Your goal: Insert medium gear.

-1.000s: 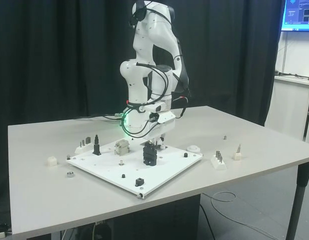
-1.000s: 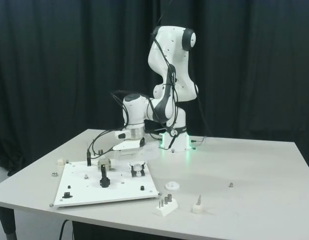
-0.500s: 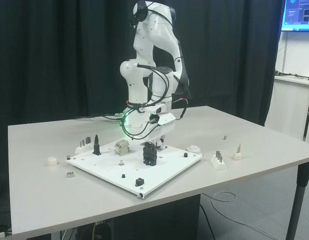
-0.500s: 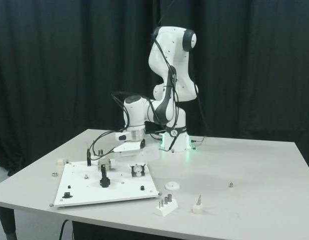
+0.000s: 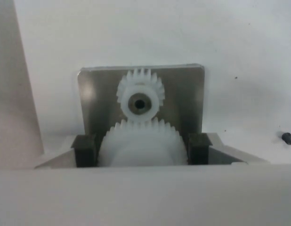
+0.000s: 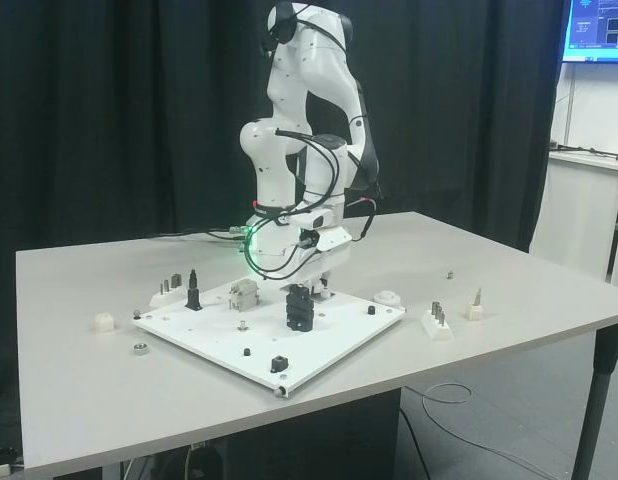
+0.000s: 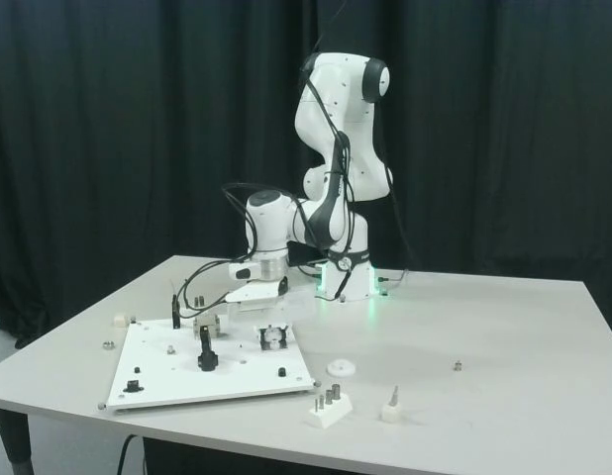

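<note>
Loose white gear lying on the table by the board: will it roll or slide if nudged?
The white gear lies flat, so it would probably slide on the table, not roll. It looks like thin plastic, likely light and stiff.

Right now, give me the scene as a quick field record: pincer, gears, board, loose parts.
pincer: above the gear plate, fingers open, either side of the medium gear
medium gear: white, on the plate, teeth meeting the small gear
small gear: white, seated on the grey gear plate
board: white assembly board on the grey table
loose parts: a white gear on the table beside the board
</note>
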Tool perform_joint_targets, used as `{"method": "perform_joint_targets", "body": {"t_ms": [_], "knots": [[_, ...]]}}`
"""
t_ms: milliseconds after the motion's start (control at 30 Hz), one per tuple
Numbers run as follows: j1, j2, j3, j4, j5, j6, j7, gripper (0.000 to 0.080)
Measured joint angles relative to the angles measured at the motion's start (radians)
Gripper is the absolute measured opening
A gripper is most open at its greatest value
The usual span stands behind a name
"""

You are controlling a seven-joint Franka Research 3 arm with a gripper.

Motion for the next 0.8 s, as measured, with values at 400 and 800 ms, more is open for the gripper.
{"method": "perform_joint_targets", "body": {"t_ms": [400,800], "knots": [[0.0,0.0,0.0,0.0,0.0,0.0,-0.046,0.0397],[0.0,0.0,0.001,-0.001,0.001,0.004,-0.053,0.0397]]}}
